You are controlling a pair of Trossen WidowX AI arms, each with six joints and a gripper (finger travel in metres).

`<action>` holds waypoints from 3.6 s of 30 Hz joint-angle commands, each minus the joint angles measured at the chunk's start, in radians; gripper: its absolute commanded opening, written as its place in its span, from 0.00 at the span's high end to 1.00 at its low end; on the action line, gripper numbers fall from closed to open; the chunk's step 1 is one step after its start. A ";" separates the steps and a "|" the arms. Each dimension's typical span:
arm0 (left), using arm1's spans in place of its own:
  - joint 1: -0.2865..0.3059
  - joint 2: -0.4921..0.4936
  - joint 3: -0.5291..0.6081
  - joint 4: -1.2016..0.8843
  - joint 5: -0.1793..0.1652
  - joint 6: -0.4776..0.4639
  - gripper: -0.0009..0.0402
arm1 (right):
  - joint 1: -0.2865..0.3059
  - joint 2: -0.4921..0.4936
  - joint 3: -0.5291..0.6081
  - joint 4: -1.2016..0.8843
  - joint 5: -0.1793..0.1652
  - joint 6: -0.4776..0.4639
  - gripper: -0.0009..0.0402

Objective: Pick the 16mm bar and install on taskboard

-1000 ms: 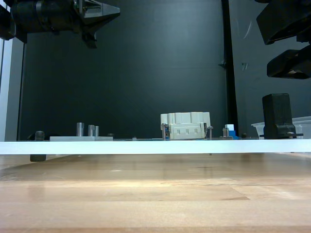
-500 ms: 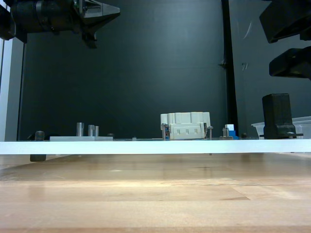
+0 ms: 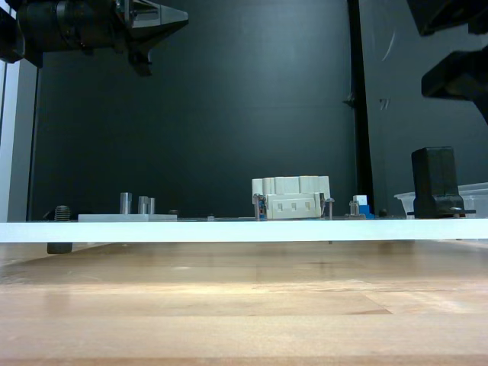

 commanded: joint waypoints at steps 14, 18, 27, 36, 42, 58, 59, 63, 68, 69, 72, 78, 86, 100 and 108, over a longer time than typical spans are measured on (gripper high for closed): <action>0.000 0.000 0.000 0.000 0.000 0.000 0.98 | 0.000 -0.030 0.043 -0.107 0.002 -0.001 0.32; 0.000 0.000 0.000 0.000 0.000 0.000 0.98 | 0.000 -0.030 0.043 -0.107 0.002 -0.001 0.32; 0.000 0.000 0.000 0.000 0.000 0.000 0.98 | -0.042 -0.087 0.042 -0.083 0.064 -0.002 0.32; 0.000 0.000 0.000 0.000 0.000 0.000 0.98 | -0.169 -0.195 0.041 -0.027 0.180 -0.116 0.32; 0.000 0.000 0.000 0.000 0.000 0.000 0.98 | -0.264 -0.266 0.041 0.061 0.216 -0.250 0.37; 0.000 0.000 0.000 0.000 0.000 0.000 0.98 | -0.503 -0.430 -0.047 0.418 0.209 -0.531 0.65; 0.000 0.000 0.000 0.000 0.000 0.000 0.98 | -0.511 -0.439 -0.061 0.445 0.208 -0.539 0.67; 0.000 0.000 0.000 0.000 0.000 0.000 0.98 | -0.546 -0.478 -0.124 0.554 0.127 -0.564 0.80; 0.000 0.000 0.000 0.000 0.000 0.000 0.98 | -0.581 -0.521 -0.224 0.726 0.066 -0.573 0.97; 0.000 0.000 0.000 0.000 0.000 0.000 0.98 | -0.589 -0.528 -0.241 0.754 0.052 -0.579 0.99; 0.000 0.000 0.000 0.000 0.000 0.000 0.98 | -0.608 -0.546 -0.291 0.838 0.041 -0.579 0.96; 0.000 0.000 0.000 0.000 0.000 0.000 0.98 | -0.639 -0.560 -0.375 1.033 -0.060 -0.576 0.98; 0.000 0.000 0.000 0.000 0.000 0.000 0.98 | -0.646 -0.564 -0.479 1.291 -0.069 -0.578 0.98; 0.000 0.000 0.000 0.000 0.000 0.000 0.98 | -0.650 -0.564 -0.580 1.464 -0.045 -0.572 0.98; 0.000 0.000 0.000 0.000 0.000 0.000 0.98 | -0.650 -0.564 -0.580 1.448 -0.047 -0.575 0.98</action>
